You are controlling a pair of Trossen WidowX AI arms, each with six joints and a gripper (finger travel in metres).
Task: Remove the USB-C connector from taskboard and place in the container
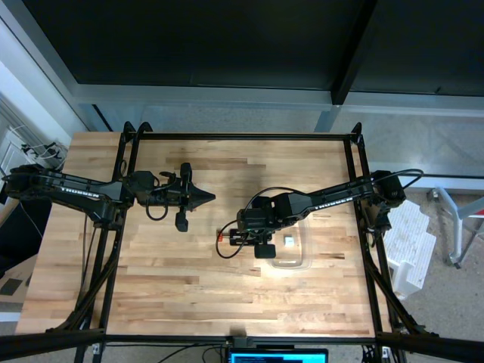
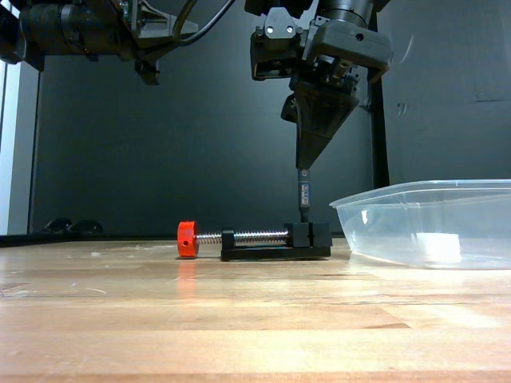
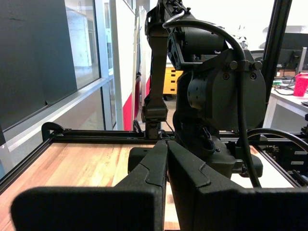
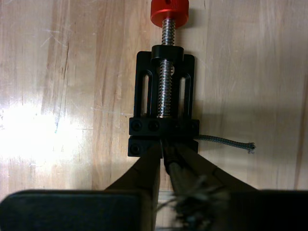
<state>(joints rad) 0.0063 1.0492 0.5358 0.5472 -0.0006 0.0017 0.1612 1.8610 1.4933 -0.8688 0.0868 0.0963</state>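
The taskboard (image 2: 275,239) is a small black block with an orange-red knob (image 2: 187,238) on a threaded screw, lying on the wood next to the container (image 2: 431,223), a clear plastic tub. A thin dark USB-C connector (image 2: 303,195) stands upright in the block's clamp end. My right gripper (image 2: 303,169) points straight down over it, shut on its upper part. The right wrist view shows the fingers (image 4: 150,161) pinching the connector (image 4: 168,166) just behind the taskboard (image 4: 163,125). My left gripper (image 1: 208,198) hangs shut over the table's left half, far from the board.
A small white cube (image 1: 288,240) lies inside the container (image 1: 308,249). A short frayed braided cord (image 4: 226,140) sticks out sideways from the block's clamp end. A black metal frame (image 1: 242,137) runs around the tabletop.
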